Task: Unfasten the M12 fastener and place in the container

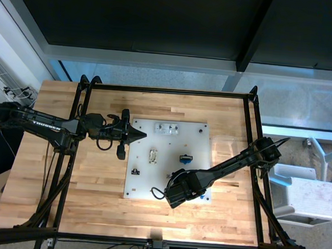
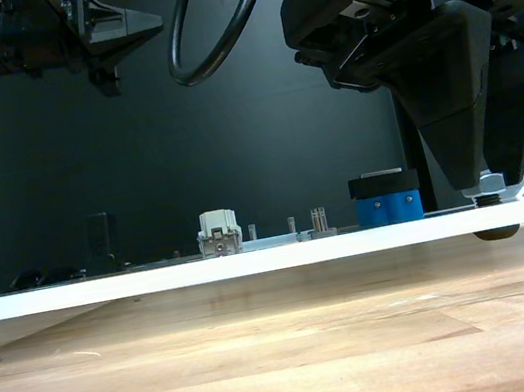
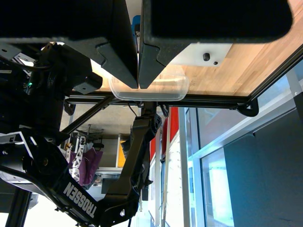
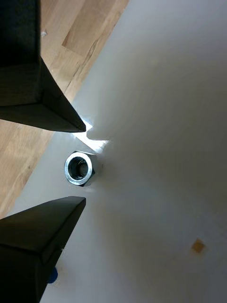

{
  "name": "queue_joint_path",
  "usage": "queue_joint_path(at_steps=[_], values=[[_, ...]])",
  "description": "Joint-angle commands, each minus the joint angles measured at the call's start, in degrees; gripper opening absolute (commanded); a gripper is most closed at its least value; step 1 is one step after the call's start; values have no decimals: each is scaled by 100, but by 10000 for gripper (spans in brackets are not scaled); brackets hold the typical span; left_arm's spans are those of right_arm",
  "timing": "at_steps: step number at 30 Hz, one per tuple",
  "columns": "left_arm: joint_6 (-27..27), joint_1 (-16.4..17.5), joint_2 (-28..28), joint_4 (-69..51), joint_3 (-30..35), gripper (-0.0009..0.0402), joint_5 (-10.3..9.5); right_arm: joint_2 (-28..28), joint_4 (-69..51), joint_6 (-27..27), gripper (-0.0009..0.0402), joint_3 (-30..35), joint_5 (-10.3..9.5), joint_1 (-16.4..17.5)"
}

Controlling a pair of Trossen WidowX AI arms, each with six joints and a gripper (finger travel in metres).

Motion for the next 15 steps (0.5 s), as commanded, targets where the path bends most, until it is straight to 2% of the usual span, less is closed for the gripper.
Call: queue_joint_path(at_steps=[1,15], values=[[0,0,2,2,0,0,0,-2,0,9,174,-2,7,-20],[0,0,2,2,0,0,0,-2,61,4,167,-85,-13,-42]])
